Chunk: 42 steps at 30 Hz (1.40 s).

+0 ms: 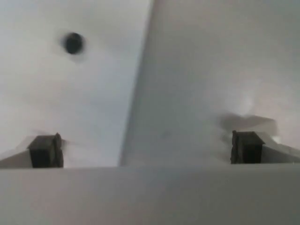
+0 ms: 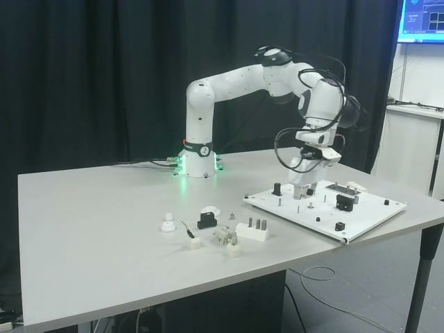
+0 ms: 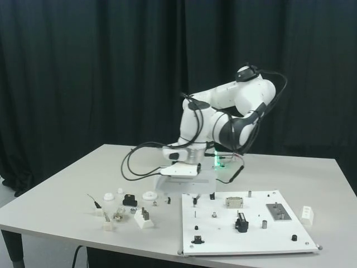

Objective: Pick square peg 2.

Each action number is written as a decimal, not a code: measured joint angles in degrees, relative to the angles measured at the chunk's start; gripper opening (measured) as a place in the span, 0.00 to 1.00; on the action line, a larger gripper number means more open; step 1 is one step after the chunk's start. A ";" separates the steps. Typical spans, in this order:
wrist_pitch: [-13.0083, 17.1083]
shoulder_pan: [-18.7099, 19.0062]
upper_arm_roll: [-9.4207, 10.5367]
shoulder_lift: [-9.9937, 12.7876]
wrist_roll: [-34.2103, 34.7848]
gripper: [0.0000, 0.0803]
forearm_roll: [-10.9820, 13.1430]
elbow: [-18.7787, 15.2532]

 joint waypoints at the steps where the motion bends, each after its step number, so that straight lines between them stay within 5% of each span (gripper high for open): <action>1: -0.02 -0.43 -0.04 0.00 -0.44 1.00 0.00 0.00; 28: -2.38 -9.60 -0.20 1.24 -15.34 1.00 2.12 -1.10; 42: -3.57 -12.42 -0.25 2.73 -23.14 1.00 5.31 -2.46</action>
